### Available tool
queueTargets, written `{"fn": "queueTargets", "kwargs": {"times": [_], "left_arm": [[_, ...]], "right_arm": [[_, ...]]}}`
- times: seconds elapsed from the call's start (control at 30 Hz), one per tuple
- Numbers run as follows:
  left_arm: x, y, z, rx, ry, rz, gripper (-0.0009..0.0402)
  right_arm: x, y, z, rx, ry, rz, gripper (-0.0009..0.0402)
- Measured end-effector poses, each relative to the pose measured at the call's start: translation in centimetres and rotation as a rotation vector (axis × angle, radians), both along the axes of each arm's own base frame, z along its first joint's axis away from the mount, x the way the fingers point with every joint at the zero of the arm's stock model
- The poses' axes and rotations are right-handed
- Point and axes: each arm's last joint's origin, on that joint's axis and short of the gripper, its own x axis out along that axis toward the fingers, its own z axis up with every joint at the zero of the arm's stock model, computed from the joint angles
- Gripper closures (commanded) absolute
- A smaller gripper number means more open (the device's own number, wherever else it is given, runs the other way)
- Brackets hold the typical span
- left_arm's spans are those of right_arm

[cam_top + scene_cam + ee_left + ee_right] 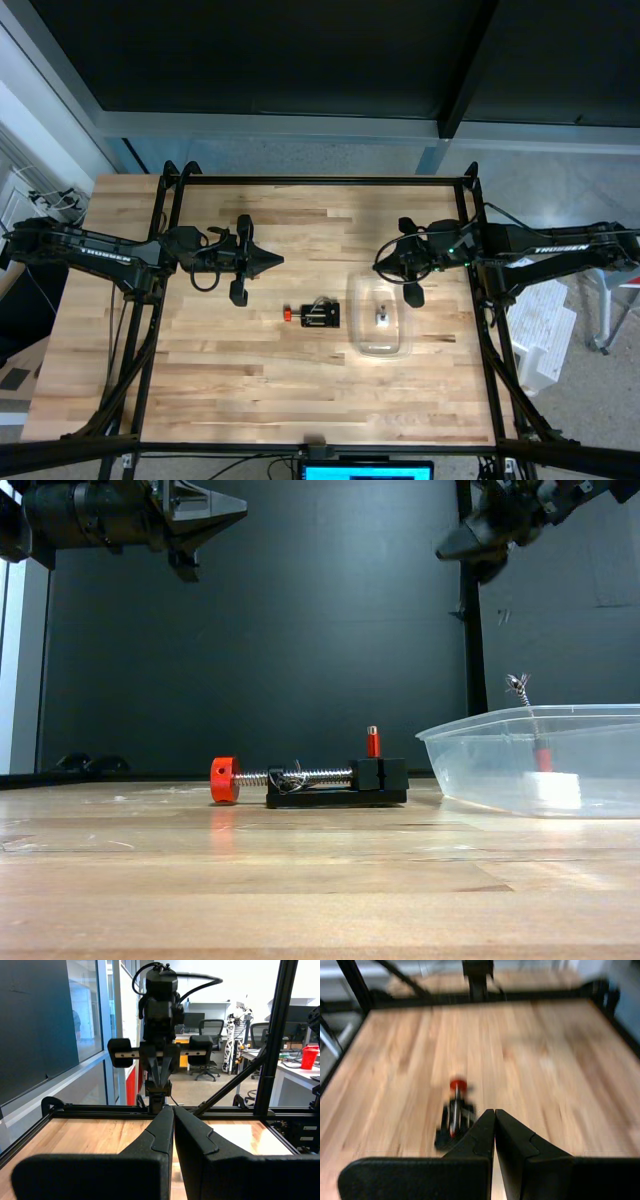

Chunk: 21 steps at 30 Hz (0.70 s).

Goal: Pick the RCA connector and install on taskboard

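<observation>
Look for the RCA connector (pixel 382 319) inside the clear tray (pixel 356 300), at 3 o'clock from the taskboard (pixel 320 316). Hard to tell how it sits next to the small white block (pixel 552 790).

Find the right gripper (pixel 495 1111) high in the air, at about 12 o'clock from the tray. Shut tight, with nothing in it. Find the left gripper (pixel 174 1109) high up too, at about 11 o'clock from the taskboard. Also shut tight and holding nothing.

Looks like the very start: nothing picked up yet.

Open the right gripper wide first. Then bring it down slowly, right over the tiny piece. Stay away from the tray wall and the white block. Pinch gently in the middle, so as not to tip the piece or push the light tray. Lift straight up before heading toward 9 o'clock, to the taskboard.
</observation>
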Motion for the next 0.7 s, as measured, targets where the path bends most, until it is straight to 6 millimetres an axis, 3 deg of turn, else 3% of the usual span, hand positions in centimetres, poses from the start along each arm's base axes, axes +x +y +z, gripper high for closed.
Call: {"fn": "queueTargets", "kwargs": {"times": [0.7], "left_arm": [[0.0,0.0,0.0,0.000,0.000,0.000,0.0393]], "right_arm": [[-0.5,3.6,-2.6,0.040,0.383,0.006,0.0393]]}}
